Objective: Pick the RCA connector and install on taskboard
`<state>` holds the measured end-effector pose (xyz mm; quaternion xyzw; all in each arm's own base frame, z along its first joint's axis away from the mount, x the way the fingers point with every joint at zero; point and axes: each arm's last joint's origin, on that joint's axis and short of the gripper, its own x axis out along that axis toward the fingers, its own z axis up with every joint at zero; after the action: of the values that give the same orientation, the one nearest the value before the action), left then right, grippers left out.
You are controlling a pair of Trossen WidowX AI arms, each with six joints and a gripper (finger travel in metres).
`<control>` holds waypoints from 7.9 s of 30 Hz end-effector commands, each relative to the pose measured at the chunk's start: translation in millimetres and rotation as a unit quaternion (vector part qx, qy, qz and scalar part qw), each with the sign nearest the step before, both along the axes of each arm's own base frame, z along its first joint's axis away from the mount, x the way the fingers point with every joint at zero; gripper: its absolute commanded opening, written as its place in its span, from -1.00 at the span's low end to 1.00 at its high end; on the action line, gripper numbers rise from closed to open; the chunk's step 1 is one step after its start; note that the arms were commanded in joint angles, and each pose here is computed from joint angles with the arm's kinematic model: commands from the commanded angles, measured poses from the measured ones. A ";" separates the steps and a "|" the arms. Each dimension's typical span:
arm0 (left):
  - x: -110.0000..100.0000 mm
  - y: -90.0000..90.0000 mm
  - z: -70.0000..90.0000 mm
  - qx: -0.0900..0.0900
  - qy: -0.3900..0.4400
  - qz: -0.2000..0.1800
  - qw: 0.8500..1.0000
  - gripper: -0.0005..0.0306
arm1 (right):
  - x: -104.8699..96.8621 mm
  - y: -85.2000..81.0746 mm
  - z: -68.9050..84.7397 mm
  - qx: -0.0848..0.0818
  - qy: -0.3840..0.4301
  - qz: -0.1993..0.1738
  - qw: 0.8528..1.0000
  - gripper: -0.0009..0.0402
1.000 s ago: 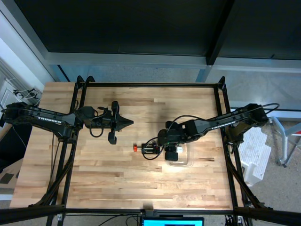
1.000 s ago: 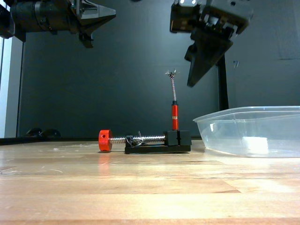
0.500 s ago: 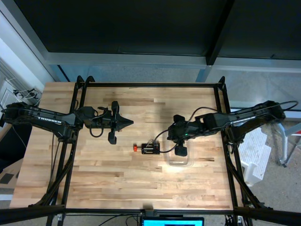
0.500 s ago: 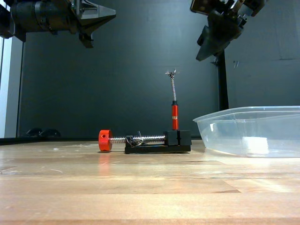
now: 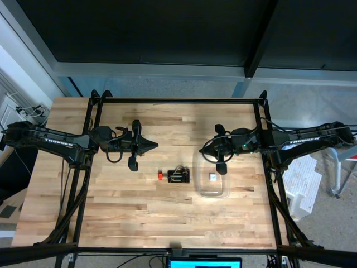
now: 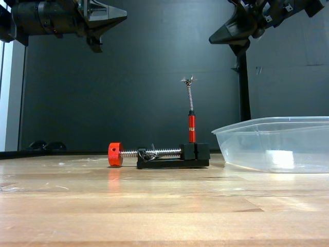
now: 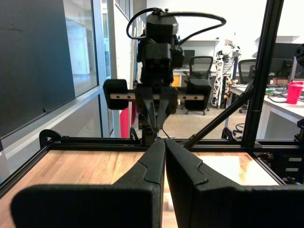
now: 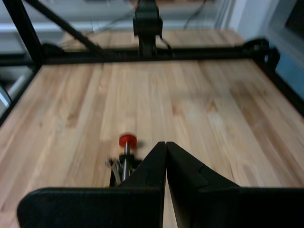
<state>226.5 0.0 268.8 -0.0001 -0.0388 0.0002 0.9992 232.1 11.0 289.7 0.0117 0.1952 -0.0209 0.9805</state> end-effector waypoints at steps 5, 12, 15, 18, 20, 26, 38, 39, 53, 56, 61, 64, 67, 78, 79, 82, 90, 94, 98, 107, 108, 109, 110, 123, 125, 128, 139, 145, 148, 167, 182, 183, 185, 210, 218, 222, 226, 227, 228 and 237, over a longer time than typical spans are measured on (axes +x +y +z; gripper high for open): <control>0.0 0.0 0.2 0.000 0.000 0.000 1.000 -0.96 | -10.0 -12.0 1.0 0.005 -0.093 0.007 0.996 -0.96; 0.0 0.0 0.2 0.000 0.000 0.000 1.000 -0.96 | -23.6 -17.8 -6.2 0.005 -0.147 0.003 0.989 -0.96; 0.0 0.0 0.2 0.000 0.000 0.000 1.000 -0.96 | -29.3 -17.6 -6.9 0.006 -0.164 0.002 0.986 -0.96; 0.0 0.0 0.1 0.000 0.000 0.000 1.000 -0.96 | -33.7 -17.4 -8.0 0.006 -0.182 0.003 0.983 -0.96; 0.0 0.1 0.2 0.000 0.000 0.000 1.000 -0.96 | -35.4 -17.4 -9.8 0.007 -0.191 0.003 0.982 -0.96; 0.0 0.0 0.1 0.000 0.000 0.000 1.000 -0.96 | -37.5 -16.7 -10.3 0.009 -0.196 0.014 0.980 -0.96; 0.0 0.0 0.2 0.000 0.000 0.000 1.000 -0.96 | -37.4 -16.9 -10.0 0.003 -0.199 0.011 0.980 -0.96; 0.0 0.0 0.2 0.000 0.000 0.000 1.000 -0.96 | -37.4 -16.9 -10.0 0.002 -0.199 0.010 0.980 -0.96; 0.0 0.0 0.2 0.000 0.000 0.000 1.000 -0.97 | -37.4 -17.4 -10.0 -0.007 -0.198 0.001 0.980 -0.96; 0.0 0.1 0.2 0.000 0.000 0.000 1.000 -0.97 | -37.4 -17.5 -10.0 -0.007 -0.198 0.001 0.980 -0.96; 0.0 0.0 0.2 0.000 0.000 0.000 1.000 -0.96 | -37.4 -17.6 -10.0 -0.007 -0.198 0.000 0.980 -0.96; 0.0 0.1 0.2 0.000 0.000 0.000 1.000 -0.96 | -37.4 -17.6 -10.0 -0.007 -0.198 0.000 0.980 -0.96; 0.0 0.0 0.1 0.000 0.000 0.000 1.000 -0.96 | -37.4 -17.6 -10.1 -0.007 -0.198 -0.001 0.980 -0.96; 0.0 0.0 0.2 0.000 0.000 0.000 1.000 -0.97 | -37.4 -17.5 -10.1 -0.007 -0.198 0.000 0.980 -0.96; 0.0 0.0 0.2 0.000 0.000 0.000 1.000 -0.97 | -37.4 -17.5 -10.1 -0.007 -0.198 0.000 0.980 -0.96; 0.0 0.0 0.2 0.000 0.000 0.000 1.000 -0.96 | -37.4 -17.5 -10.1 -0.007 -0.198 0.000 0.980 -0.96; 0.0 0.0 0.1 0.000 0.000 0.000 1.000 -0.97 | -37.4 -17.5 -10.1 -0.007 -0.198 0.000 0.980 -0.96; 0.0 0.0 0.2 0.000 0.000 0.000 1.000 -0.96 | -37.4 -17.5 -10.1 -0.007 -0.198 0.000 0.980 -0.96; 0.0 0.0 0.2 0.000 0.000 0.000 1.000 -0.97 | -37.4 -17.5 -10.1 -0.007 -0.198 0.000 0.980 -0.96; 0.0 0.1 0.2 0.000 0.000 0.000 1.000 -0.97 | -37.4 -17.5 -10.1 -0.007 -0.198 0.000 0.980 -0.96; 0.0 0.0 0.2 0.000 0.000 0.000 1.000 -0.96 | -37.4 -17.5 -10.1 -0.007 -0.198 0.000 0.980 -0.96; 0.0 0.0 0.1 0.000 0.000 0.000 1.000 -0.96 | -37.4 -17.6 -10.1 -0.007 -0.198 0.000 0.980 -0.96; 0.0 0.1 0.2 0.000 0.000 0.000 1.000 -0.97 | -37.4 -17.5 -10.1 -0.007 -0.198 0.000 0.980 -0.96; 0.0 0.0 0.2 0.000 0.000 0.000 1.000 -0.96 | -37.4 -17.5 -10.1 -0.007 -0.198 0.000 0.980 -0.96; 0.0 0.1 0.2 0.000 0.000 0.000 1.000 -0.96 | -37.4 -17.5 -10.1 -0.007 -0.198 0.000 0.980 -0.96; 0.0 0.1 0.2 0.000 0.000 0.000 1.000 -0.96 | -37.4 -17.6 -10.1 -0.007 -0.198 0.000 0.980 -0.96; 0.0 0.1 0.2 0.000 0.000 0.000 1.000 -0.97 | -37.4 -17.5 -10.1 -0.007 -0.198 0.000 0.980 -0.96; 0.0 0.0 0.2 0.000 0.000 0.000 1.000 -0.97 | -37.4 -17.5 -10.1 -0.007 -0.198 0.000 0.980 -0.96; 0.0 0.0 0.2 0.000 0.000 0.000 1.000 -0.97 | -37.4 -17.5 -10.1 -0.007 -0.198 0.000 0.980 -0.96; 0.0 0.1 0.2 0.000 0.000 0.000 1.000 -0.96 | -37.4 -17.5 -10.1 -0.007 -0.198 0.000 0.980 -0.96; 0.0 0.0 0.2 0.000 0.000 0.000 1.000 -0.96 | -37.4 -17.5 -10.1 -0.007 -0.198 0.000 0.980 -0.96; 0.0 0.0 0.2 0.000 0.000 0.000 1.000 -0.96 | -37.4 -17.5 -10.1 -0.007 -0.198 0.000 0.980 -0.96; 0.0 0.1 0.2 0.000 0.000 0.000 1.000 -0.97 | -37.4 -17.6 -10.1 -0.007 -0.198 0.000 0.980 -0.96; 0.0 0.0 0.2 0.000 0.000 0.000 1.000 -0.96 | -37.4 -17.6 -10.1 -0.007 -0.198 0.000 0.980 -0.96; 0.0 0.0 0.2 0.000 0.000 0.000 1.000 -0.96 | -37.4 -17.5 -10.1 -0.007 -0.198 0.000 0.980 -0.96; 0.0 0.0 0.2 0.000 0.000 0.000 1.000 -0.96 | -37.4 -17.5 -10.1 -0.007 -0.198 0.000 0.980 -0.96; 0.0 0.0 0.2 0.000 0.000 0.000 1.000 -0.97 | -37.4 -17.6 -10.1 -0.007 -0.198 0.000 0.980 -0.96; 0.0 0.0 0.2 0.000 0.000 0.000 1.000 -0.97 | -37.4 -17.5 -10.1 -0.007 -0.198 0.000 0.980 -0.96; 0.0 0.0 0.2 0.000 0.000 0.000 1.000 -0.97 | -37.4 -17.5 -10.1 -0.007 -0.198 0.000 0.980 -0.96; 0.0 0.1 0.2 0.000 0.000 0.000 1.000 -0.96 | -37.4 -17.6 -10.1 -0.007 -0.198 0.000 0.980 -0.96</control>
<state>226.5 0.0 269.0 -0.0001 -0.0392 0.0002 0.9992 194.8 -6.6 279.6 0.0083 -0.0031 -0.0198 0.9998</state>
